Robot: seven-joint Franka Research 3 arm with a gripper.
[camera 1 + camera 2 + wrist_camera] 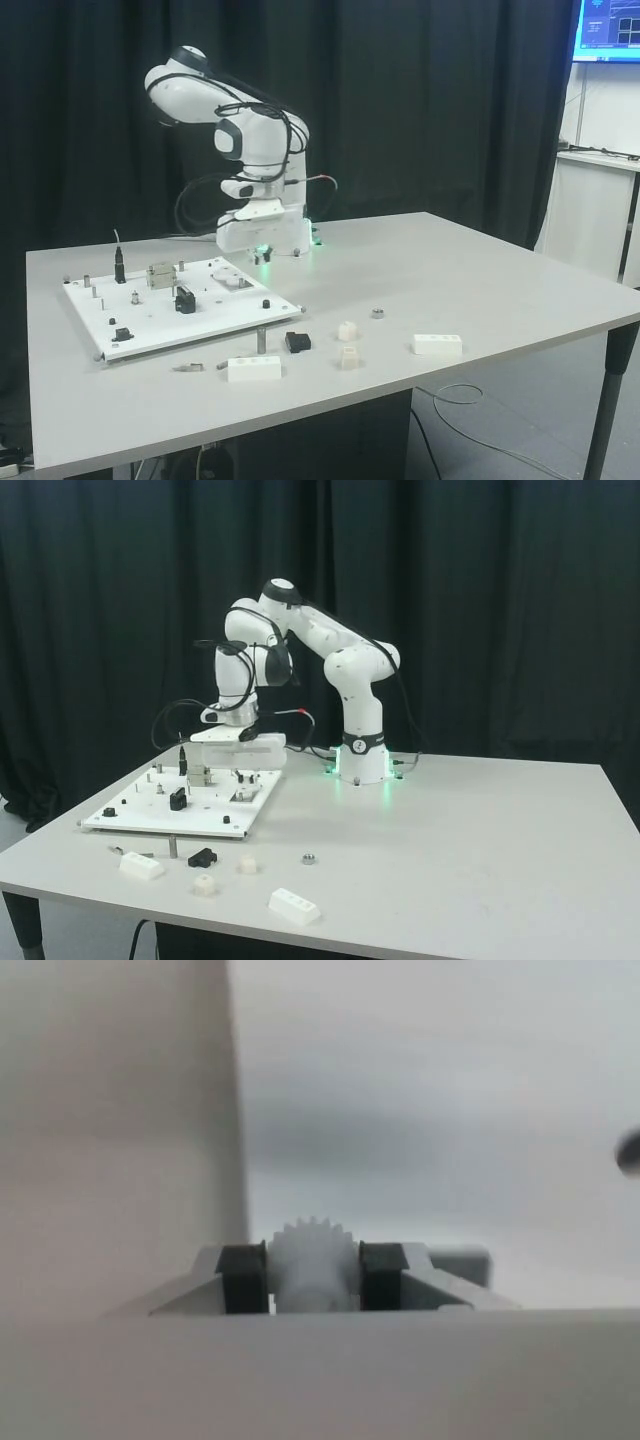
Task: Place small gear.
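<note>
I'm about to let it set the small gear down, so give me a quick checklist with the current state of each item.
1. small gear held between the fingers: ok.
2. gear teeth visible above the pads, upright: ok.
3. gripper over the white board: ok.
4. Target peg directly beneath: cannot tell.
5. Loose parts, such as the white block, away from the board: ok.

Wrist view: very close, looking past jaws. First room view: mid-range, facing the desk (480,290) from a front corner. Second room view: opposite front corner. Both share arm (300,640) and board (170,300).
</note>
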